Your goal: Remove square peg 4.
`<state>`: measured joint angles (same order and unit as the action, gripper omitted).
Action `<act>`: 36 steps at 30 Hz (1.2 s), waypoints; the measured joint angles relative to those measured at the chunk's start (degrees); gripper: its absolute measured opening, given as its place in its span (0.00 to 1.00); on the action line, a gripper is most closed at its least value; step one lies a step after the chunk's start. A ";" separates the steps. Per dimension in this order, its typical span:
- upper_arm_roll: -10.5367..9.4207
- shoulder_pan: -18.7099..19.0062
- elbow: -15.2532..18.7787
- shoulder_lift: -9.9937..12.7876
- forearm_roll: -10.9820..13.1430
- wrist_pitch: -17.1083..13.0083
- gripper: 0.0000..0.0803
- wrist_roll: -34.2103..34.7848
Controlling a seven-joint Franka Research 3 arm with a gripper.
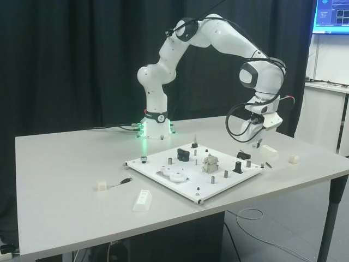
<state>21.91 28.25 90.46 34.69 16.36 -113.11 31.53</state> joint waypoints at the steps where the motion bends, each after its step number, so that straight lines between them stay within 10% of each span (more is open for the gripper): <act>1: 0.06 -0.01 -0.13 -0.02 0.00 0.17 0.00 0.00; 25: 0.34 0.02 -1.06 -0.02 -0.11 0.89 0.00 0.00; 26: 0.34 0.03 -1.06 -0.02 -0.17 0.89 0.77 0.00; 36: 0.10 0.25 -0.36 -0.01 -2.07 0.92 0.95 -0.03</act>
<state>22.01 28.50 90.10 34.68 14.29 -112.19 31.50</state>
